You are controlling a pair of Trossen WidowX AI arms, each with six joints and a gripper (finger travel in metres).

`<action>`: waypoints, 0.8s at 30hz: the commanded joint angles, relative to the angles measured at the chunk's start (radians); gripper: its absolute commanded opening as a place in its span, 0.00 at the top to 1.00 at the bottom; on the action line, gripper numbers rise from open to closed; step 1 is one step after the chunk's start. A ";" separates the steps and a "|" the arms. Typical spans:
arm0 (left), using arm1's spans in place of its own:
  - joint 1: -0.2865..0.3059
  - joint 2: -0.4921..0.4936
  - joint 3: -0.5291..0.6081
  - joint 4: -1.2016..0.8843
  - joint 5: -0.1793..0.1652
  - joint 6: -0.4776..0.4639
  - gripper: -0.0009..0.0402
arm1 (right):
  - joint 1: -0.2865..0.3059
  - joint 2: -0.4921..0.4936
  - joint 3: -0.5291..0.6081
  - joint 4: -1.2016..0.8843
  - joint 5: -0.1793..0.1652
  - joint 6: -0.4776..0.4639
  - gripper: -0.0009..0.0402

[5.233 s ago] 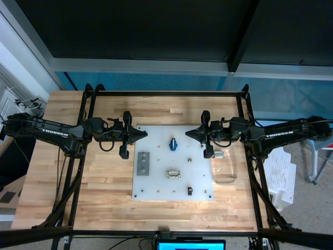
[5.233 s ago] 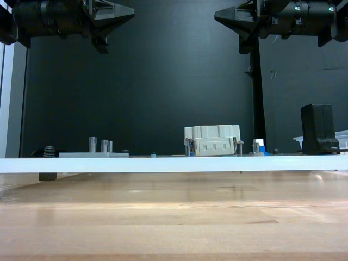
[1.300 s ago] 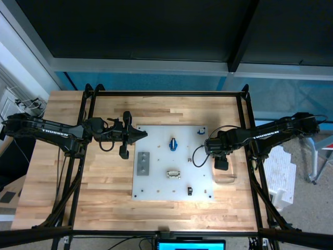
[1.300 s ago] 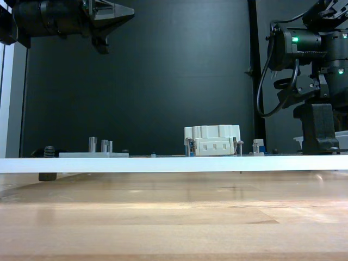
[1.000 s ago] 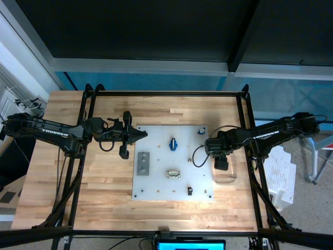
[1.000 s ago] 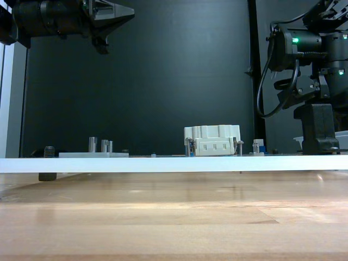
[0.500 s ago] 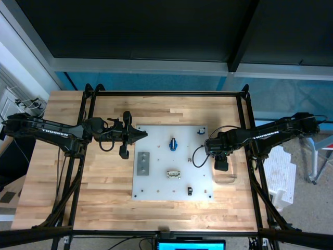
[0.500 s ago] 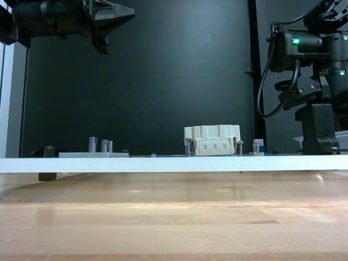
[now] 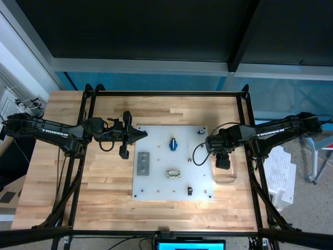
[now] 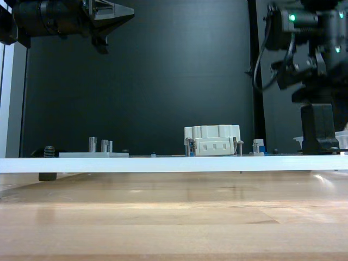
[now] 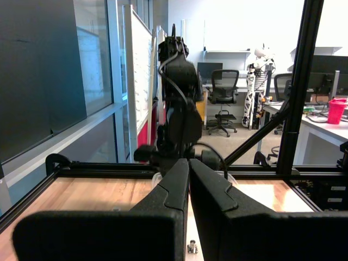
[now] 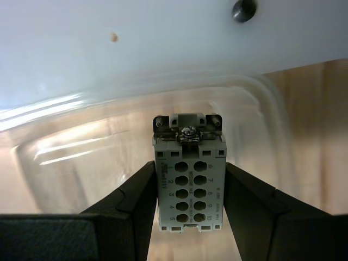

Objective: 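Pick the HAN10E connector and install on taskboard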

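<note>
Right gripper [image 9: 222, 162]: hangs over the clear tray [image 9: 226, 180], just off the right edge of the taskboard [image 9: 156, 156]. Its jaws are clamped on the HAN10E connector [image 12: 188, 182].
HAN10E connector: pinched by its two long sides between the right gripper's fingers [image 12: 138, 190]. The numbered pin-hole face is turned toward the wrist camera, and the screw end points away from the gripper. It sits above the tray and seems to be just clear of the tray floor, though the see-through plastic makes that hard to judge.
Clear tray: on the counter [image 9: 104, 182], beside the taskboard's right edge.
Taskboard: flat in the middle of the counter. It carries a grey metal block [image 9: 142, 163] on the left, a blue part [image 9: 173, 144] toward the far side, a beige socket [image 9: 173, 174] near the centre and a small black part [image 9: 190, 190] toward the near right.
Left gripper [image 9: 140, 135]: held high near the taskboard's far-left corner, pointing right. Its jaws are pressed together with nothing between them.
</note>
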 commanded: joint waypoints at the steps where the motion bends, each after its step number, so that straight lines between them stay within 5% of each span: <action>1: 0.000 0.000 0.000 0.000 0.000 0.000 0.98 | 0.000 0.000 0.089 -0.072 0.000 -0.007 0.88; 9: 0.000 0.000 0.000 0.000 0.000 0.000 0.98 | 0.000 0.000 0.257 -0.211 -0.001 -0.007 0.88; 24: 0.000 0.000 0.000 0.000 0.000 0.000 0.98 | 0.031 0.060 0.344 -0.246 -0.002 -0.025 0.88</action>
